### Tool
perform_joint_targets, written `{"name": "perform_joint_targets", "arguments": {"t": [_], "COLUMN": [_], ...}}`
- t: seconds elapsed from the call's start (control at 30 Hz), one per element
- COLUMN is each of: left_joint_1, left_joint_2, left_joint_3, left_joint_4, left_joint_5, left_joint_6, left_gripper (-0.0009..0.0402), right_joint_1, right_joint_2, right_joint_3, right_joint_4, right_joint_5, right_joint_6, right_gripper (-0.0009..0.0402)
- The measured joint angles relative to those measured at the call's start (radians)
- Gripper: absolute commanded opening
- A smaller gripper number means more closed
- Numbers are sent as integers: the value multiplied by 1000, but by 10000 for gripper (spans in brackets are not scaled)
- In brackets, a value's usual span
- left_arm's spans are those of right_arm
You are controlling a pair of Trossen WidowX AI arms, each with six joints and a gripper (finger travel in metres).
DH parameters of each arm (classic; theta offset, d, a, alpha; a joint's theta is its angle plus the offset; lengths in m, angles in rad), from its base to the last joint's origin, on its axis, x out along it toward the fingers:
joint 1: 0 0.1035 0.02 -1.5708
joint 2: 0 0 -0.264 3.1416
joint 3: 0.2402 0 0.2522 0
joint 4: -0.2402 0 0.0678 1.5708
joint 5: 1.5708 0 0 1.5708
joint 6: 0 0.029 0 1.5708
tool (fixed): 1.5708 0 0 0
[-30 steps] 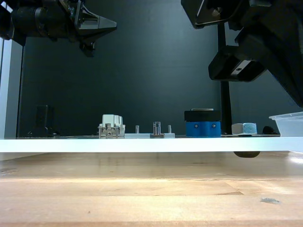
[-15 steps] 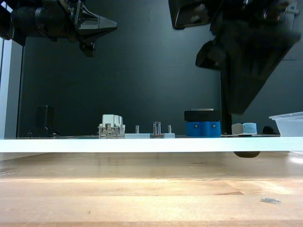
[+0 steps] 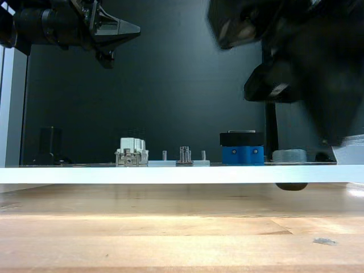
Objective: Pick the M12 fastener and fasten on the M12 threads
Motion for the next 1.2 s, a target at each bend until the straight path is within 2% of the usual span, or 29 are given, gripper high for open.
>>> {"name": "perform_joint_targets", "arguments": {"t": [0.3,0.4,0.47,0.57,0.63,1.03,1.1,1.2], "left_joint_1": [0,0,0,0,0,0,0,0], "left_joint_2": [0,0,0,0,0,0,0,0], "left_joint_3": [0,0,0,0,0,0,0,0], "left_joint_4": [0,0,0,0,0,0,0,0], "left_joint_5": [0,0,0,0,0,0,0,0], "left_joint_6": [0,0,0,0,0,0,0,0], "left_gripper": [0,0,0,0,0,0,0,0], "right_joint_1": [0,3,2,1,2,5,6,7], "right_joint_2": [-11,-11,-14,-14,-13,30,34,34], "right_joint_3": [2,2,2,2,2,-3,-4,-4], "right_joint_4": [-20,-20,-16,-6,6,37,47,51], "right_joint_5": [22,51,114,230,272,272,266,234], "right_joint_6": [1,17,33,80,90,108,108,108], "right_gripper": [0,0,0,0,0,0,0,0]}}
